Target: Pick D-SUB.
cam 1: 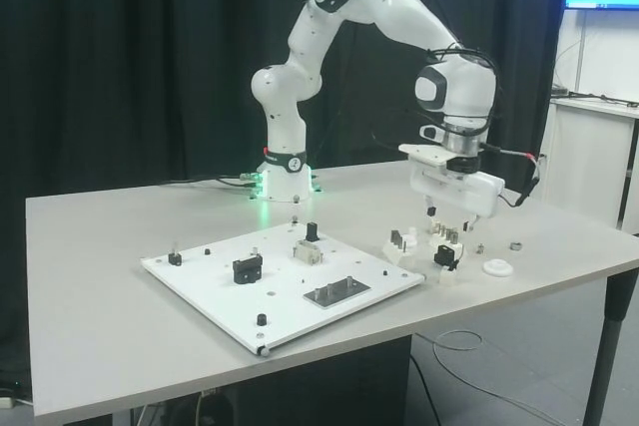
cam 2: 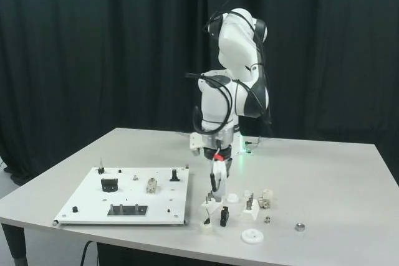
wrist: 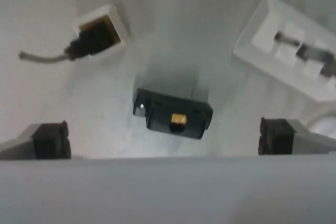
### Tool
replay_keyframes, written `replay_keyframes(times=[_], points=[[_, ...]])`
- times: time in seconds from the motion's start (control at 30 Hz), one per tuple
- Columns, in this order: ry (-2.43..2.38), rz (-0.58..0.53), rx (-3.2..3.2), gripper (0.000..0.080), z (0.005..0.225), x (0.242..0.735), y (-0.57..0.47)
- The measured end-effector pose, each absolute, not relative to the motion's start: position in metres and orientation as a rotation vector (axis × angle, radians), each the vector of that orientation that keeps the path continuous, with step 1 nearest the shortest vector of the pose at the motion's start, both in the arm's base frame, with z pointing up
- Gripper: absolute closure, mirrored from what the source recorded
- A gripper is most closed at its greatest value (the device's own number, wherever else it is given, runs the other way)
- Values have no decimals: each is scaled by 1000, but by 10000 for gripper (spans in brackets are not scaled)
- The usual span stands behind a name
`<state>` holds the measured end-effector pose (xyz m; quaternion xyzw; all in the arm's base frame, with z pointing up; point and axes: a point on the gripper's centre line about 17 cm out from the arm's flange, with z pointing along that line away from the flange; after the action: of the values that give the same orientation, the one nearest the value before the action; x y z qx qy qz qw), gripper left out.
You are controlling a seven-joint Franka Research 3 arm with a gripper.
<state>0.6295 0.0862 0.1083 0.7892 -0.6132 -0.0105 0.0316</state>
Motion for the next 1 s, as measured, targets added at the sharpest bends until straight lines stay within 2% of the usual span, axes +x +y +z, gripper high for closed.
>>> replay_keyframes(times=[0.37,1.0], points=[[-2028,-32,2321,3,90,629,103],[-2101,-48,2290,3,71,634,107]])
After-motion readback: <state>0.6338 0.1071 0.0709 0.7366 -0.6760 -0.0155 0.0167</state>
